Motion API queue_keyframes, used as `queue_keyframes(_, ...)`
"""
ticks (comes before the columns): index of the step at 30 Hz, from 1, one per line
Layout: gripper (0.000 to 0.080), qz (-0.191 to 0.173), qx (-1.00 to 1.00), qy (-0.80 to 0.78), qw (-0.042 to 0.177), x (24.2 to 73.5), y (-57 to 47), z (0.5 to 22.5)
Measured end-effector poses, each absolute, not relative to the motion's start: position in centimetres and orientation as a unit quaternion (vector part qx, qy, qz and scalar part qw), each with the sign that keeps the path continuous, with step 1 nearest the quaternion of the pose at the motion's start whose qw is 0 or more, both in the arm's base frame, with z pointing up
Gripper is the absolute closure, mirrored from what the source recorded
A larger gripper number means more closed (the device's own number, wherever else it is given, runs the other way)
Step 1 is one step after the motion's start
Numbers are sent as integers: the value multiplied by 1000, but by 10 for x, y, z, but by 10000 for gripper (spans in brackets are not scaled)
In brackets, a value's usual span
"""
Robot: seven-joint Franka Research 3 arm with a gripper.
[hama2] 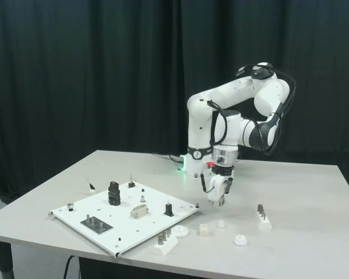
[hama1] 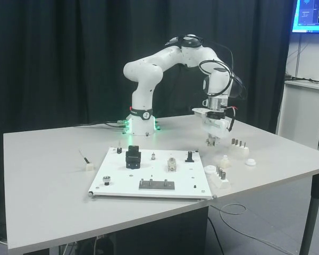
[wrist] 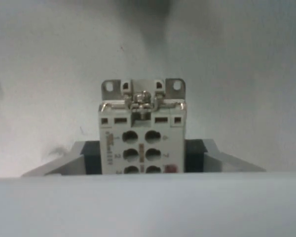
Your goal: Insert waterproof.
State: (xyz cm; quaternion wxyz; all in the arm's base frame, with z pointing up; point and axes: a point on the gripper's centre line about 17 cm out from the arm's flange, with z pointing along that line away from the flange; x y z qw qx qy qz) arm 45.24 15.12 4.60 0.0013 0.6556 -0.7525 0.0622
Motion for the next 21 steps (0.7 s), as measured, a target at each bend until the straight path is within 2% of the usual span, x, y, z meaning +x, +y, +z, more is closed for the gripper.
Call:
queue_keyframes(13,486,87,736,-670,33,461,123,72)
queue_keyframes(21,486,87,775,-624,49,465,101,85)
